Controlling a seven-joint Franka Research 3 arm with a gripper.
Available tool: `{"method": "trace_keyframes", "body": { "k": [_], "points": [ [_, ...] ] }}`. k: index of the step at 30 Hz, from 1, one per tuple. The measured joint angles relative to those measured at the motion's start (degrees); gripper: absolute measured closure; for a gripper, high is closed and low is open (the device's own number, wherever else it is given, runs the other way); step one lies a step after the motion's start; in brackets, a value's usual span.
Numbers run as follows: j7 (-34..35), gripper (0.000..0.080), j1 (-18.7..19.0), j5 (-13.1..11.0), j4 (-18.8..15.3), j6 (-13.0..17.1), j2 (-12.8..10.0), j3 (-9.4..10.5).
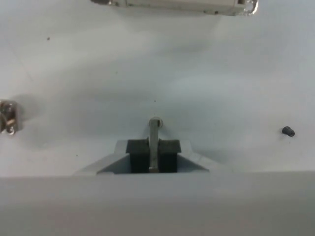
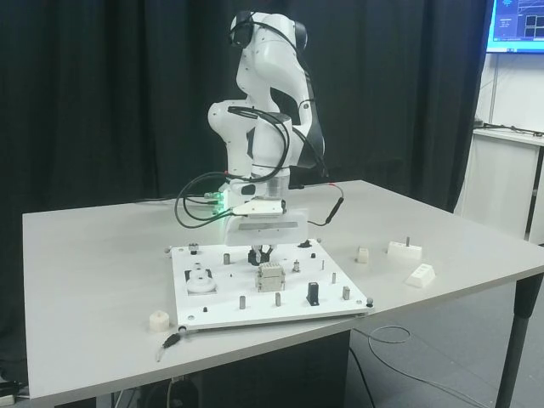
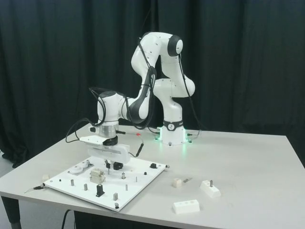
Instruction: Insert square peg 1.
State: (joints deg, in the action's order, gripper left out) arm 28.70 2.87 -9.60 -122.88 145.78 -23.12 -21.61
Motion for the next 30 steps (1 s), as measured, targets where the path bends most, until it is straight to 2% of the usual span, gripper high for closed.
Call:
{"method": "trace_keyframes", "body": {
  "k": [17,23,30],
  "points": [
    [0.3,0.0768,-0.1,-0.4,-0.1,0.0,0.0,-0.11],
    [3.4,0.0768,-0.1,-1.7,-0.1,0.2,-0.1,-0.24],
    [4.5,0.0768,0.0,-1.7,-0.1,0.3,-0.1,-0.24]
  ]
}}
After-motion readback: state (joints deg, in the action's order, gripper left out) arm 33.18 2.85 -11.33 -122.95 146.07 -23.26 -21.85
